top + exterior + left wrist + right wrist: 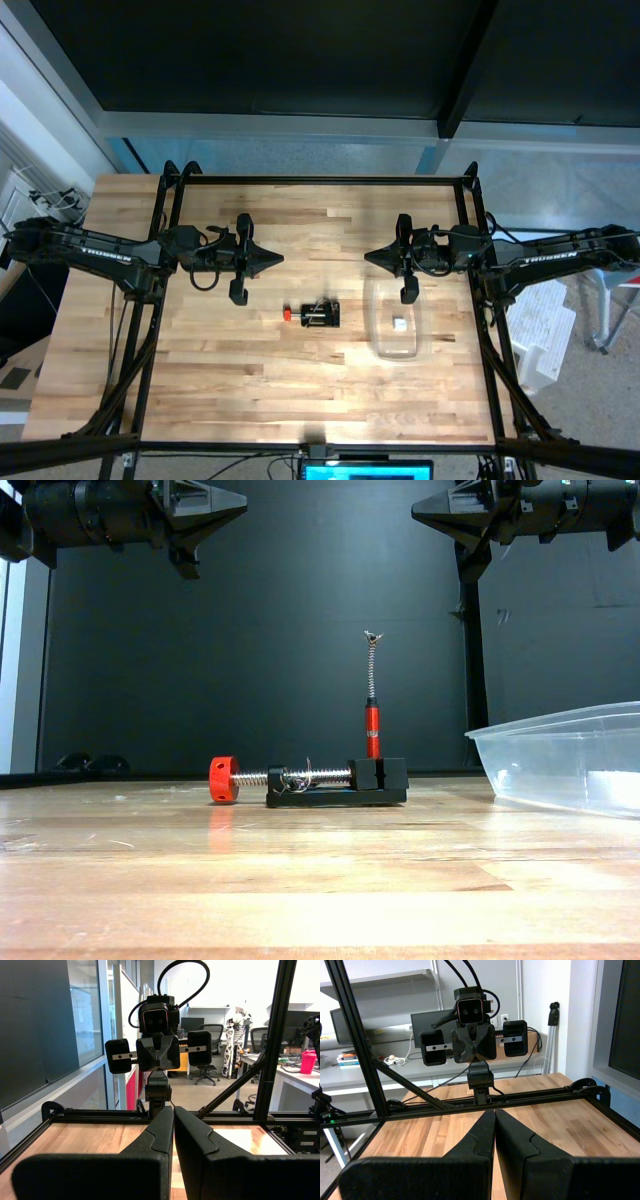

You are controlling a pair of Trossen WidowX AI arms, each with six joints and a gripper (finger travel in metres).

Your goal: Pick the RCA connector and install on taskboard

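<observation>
The taskboard (pixel 322 316) is a small black block lying mid-table, its red knob (pixel 287 314) pointing left. From table height the taskboard (pixel 335 782) carries a silvery spring and an upright red-and-spring post (pixel 371 695). I cannot make out the RCA connector in any view. My left gripper (pixel 280 260) hovers high, behind and left of the board, shut and empty. My right gripper (pixel 368 258) mirrors it on the right, also shut with nothing in it. In each wrist view the fingers (pixel 165 1125) (pixel 487 1130) lie together, tips facing the other arm.
A clear plastic tray (pixel 385 350) lies right of the board under the right arm, with a small white cube (pixel 400 324) inside. The tray's wall (pixel 570 755) shows at the low view's right. A black frame rail (pixel 320 181) runs along the table's far edge.
</observation>
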